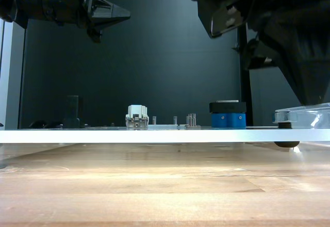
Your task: Unfasten the M12 nut and place it in the container
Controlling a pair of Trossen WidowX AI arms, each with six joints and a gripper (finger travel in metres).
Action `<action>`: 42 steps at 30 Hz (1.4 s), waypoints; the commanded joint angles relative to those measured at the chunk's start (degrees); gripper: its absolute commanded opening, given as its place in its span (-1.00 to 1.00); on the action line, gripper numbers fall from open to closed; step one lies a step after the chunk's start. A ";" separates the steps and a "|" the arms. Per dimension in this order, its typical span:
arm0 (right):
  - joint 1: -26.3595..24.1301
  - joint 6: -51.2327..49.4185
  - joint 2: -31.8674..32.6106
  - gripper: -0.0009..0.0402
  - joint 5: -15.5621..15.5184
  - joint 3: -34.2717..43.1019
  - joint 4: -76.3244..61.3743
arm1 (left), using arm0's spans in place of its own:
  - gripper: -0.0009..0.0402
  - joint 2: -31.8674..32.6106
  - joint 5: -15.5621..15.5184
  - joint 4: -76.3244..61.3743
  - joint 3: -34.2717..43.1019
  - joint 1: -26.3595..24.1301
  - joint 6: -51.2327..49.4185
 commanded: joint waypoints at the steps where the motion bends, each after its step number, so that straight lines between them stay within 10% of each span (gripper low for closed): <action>1: -0.02 -0.70 0.07 -0.96 0.02 -1.01 0.90 | -0.96 0.00 0.02 0.02 0.02 0.02 0.02; 15: -0.31 -0.76 0.02 -0.96 3.02 -2.27 1.27 | -0.96 0.00 0.02 0.02 0.02 0.02 0.02; 20: -0.28 4.28 -0.63 -0.96 17.94 -1.38 -5.05 | -0.96 0.00 0.00 0.02 0.00 0.00 0.02; 32: -0.31 5.60 -2.73 -0.96 13.35 -0.50 -6.40 | -0.96 0.00 0.02 -0.02 0.02 0.00 0.02; 42: -0.42 34.75 -5.55 -0.77 7.48 0.87 -5.79 | -0.96 0.00 0.02 0.00 0.02 0.00 0.02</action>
